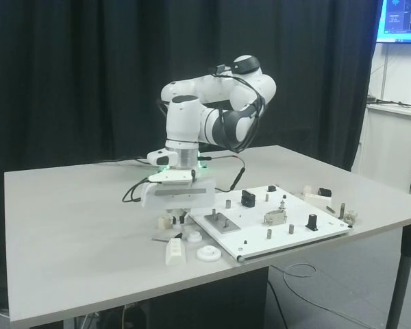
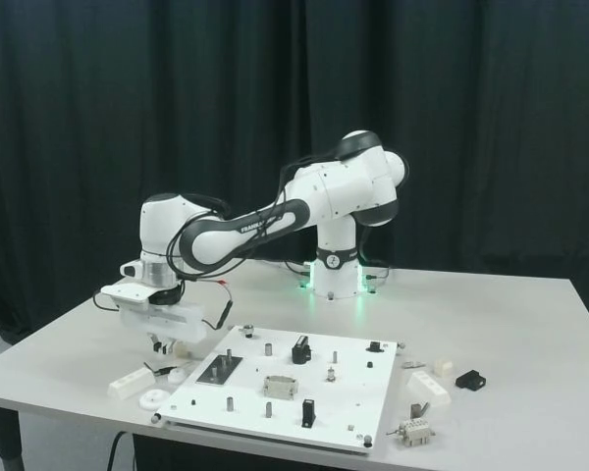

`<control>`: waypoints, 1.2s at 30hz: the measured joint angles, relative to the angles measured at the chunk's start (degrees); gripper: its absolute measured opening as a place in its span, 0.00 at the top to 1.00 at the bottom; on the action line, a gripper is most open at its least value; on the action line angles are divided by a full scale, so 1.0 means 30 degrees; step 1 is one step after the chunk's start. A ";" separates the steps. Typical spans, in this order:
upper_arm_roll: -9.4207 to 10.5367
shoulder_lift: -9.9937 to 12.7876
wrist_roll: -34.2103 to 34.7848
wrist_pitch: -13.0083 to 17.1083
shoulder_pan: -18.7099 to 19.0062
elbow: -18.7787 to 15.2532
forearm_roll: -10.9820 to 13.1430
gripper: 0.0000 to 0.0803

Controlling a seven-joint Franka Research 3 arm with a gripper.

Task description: Place small gear.

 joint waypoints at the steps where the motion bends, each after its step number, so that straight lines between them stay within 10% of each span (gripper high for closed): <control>1: 0.0027 0.0000 -0.0065 0.0000 -0.0073 0.0063 -0.0052 0.83; 19: 0.0093 0.0000 -0.0359 -0.0130 -0.0380 0.0343 -0.0620 0.83; 20: 0.0093 0.0000 -0.0359 -0.0139 -0.0380 0.0350 -0.0635 0.23; 29: 0.0093 0.0000 -0.0359 -0.0290 -0.0380 0.0516 -0.0669 0.23; 30: 0.0093 0.0000 -0.0359 -0.0307 -0.0380 0.0542 -0.0670 0.02; 36: 0.0093 0.0000 -0.0349 -0.0380 -0.0380 0.0667 -0.0675 0.01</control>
